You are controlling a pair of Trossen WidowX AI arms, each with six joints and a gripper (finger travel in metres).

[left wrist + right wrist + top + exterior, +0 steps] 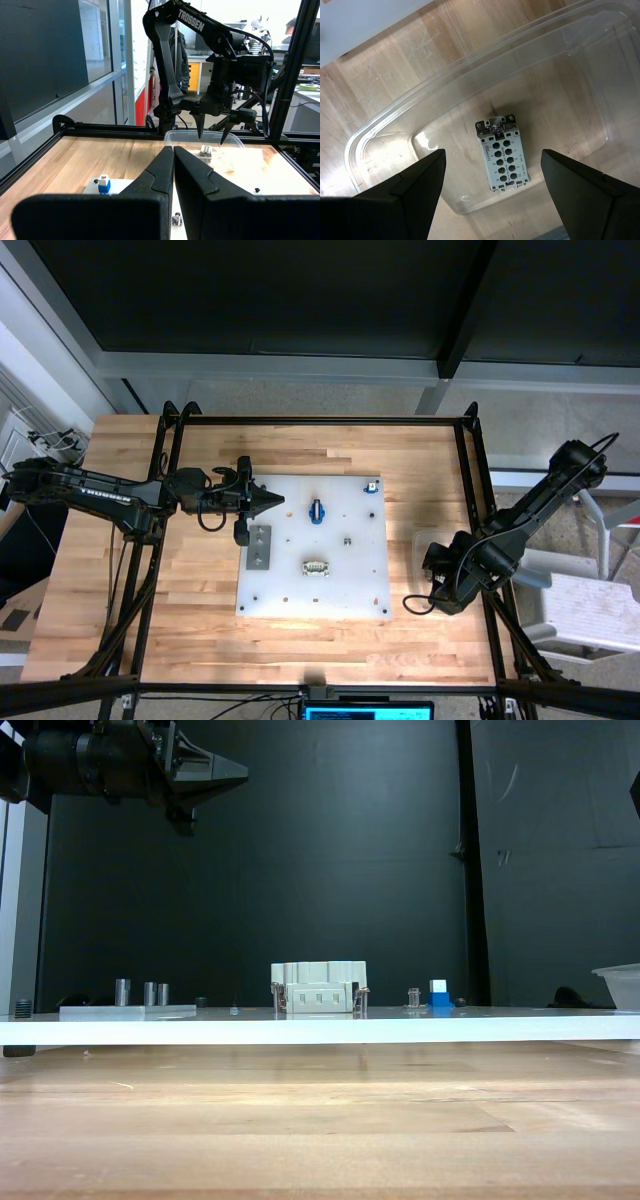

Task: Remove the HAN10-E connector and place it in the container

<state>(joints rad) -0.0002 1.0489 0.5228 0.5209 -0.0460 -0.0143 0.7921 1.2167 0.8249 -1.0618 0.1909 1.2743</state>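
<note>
In the container (560,95), just off the right edge of the white board (300,595), lies the HAN10-E connector (501,156). It rests flat on the clear floor, touching neither wall. Its pin-hole face is turned up, with ten holes in two rows of five along its length. The right gripper (211,134) hangs directly above it, clear of it, with its fingers spread wide and nothing between them. The connector's long axis runs nearly square to the line between those fingertips, a little askew. The end with the small metal screw points toward a container wall beyond which bare wood and a corner of the board show. It sits oblique to that wall rather than parallel. Whether the axis runs left-right or near-far in the scene cannot be told for certain.

Over the far left part of the board, the left gripper (278,502) is held level, well above the surface. Its tip points right, and its fingers are pressed together on nothing.

On the board itself:
- A grey metal plate (260,546) lies flat at the left edge, near-side of the left gripper, with its long side running near-far.
- A blue upright piece (316,511) stands near the middle.
- A second beige-grey block (316,567) sits on the near side of the blue piece, with its long side running left-right.

The board lies on the wooden table (200,640).
</note>
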